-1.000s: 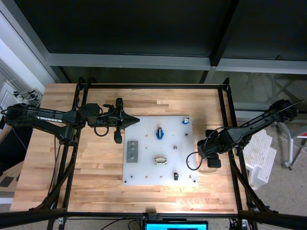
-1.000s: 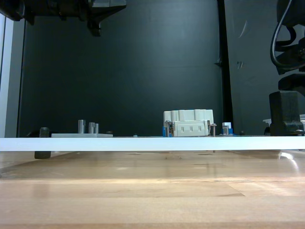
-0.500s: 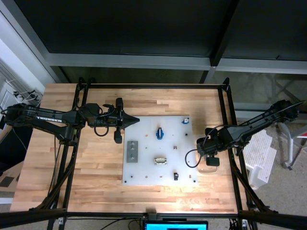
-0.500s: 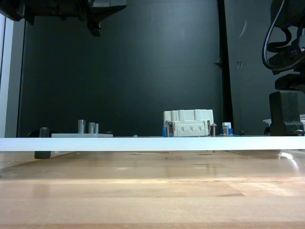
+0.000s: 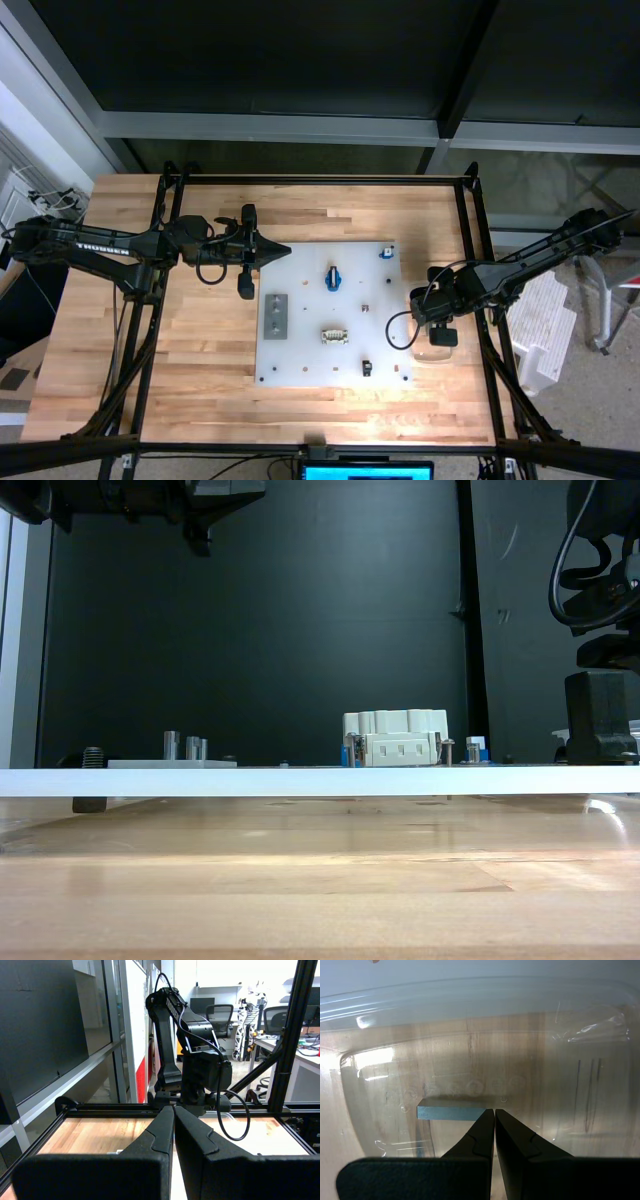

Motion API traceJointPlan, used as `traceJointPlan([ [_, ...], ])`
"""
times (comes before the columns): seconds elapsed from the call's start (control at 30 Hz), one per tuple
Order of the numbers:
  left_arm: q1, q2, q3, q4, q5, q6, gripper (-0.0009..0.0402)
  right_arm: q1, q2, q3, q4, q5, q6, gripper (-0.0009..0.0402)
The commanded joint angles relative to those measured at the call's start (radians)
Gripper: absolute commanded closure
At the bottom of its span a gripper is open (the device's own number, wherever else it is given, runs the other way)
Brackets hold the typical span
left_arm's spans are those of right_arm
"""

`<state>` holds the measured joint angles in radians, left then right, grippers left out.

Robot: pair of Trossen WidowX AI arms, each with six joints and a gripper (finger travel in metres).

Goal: Pick the 16mm bar and install on taskboard

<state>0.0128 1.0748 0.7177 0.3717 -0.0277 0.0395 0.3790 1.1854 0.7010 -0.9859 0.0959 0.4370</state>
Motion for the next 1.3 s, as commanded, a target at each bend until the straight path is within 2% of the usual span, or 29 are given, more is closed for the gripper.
traceJointPlan([
  [0.03,0.0,0.0,0.0,0.0,0.0,0.0,0.0393,0.0,0.0,0.001,0.002,0.0,0.002,0.0392],
  [0.2,0.0,0.0,0.0,0.0,0.0,0.0,0.0393,0.001,0.0,0.001,0.005,-0.011,0.006,0.0393],
  [0.33,0.0,0.0,0.0,0.0,0.0,0.0,0.0393,0.008,0.0,0.016,0.002,-0.011,0.108,0.0393],
  [0.57,0.0,0.0,0.0,0.0,0.0,0.0,0.0393,0.039,0.0,0.064,-0.043,-0.024,0.484,0.0393],
  [0.73,0.0,0.0,0.0,0.0,0.0,0.0,0.0393,0.072,0.0,0.074,-0.045,-0.059,0.758,0.0393],
  [0.8,0.0,0.0,0.0,0.0,0.0,0.0,0.0393,0.083,0.0,0.074,-0.044,-0.093,0.856,0.0392],
  [0.87,0.0,0.0,0.0,0.0,0.0,0.0,0.0393,0.093,0.0,0.074,-0.042,-0.086,0.946,0.0388],
  [1.1,0.0,0.0,0.0,0.0,0.0,0.0,0.0393,0.111,0.002,0.074,-0.028,-0.044,1.224,0.0334],
  [1.3,0.0,0.0,0.0,0.0,0.0,0.0,0.0393,0.123,0.038,0.074,-0.025,-0.04,1.408,0.0275],
])
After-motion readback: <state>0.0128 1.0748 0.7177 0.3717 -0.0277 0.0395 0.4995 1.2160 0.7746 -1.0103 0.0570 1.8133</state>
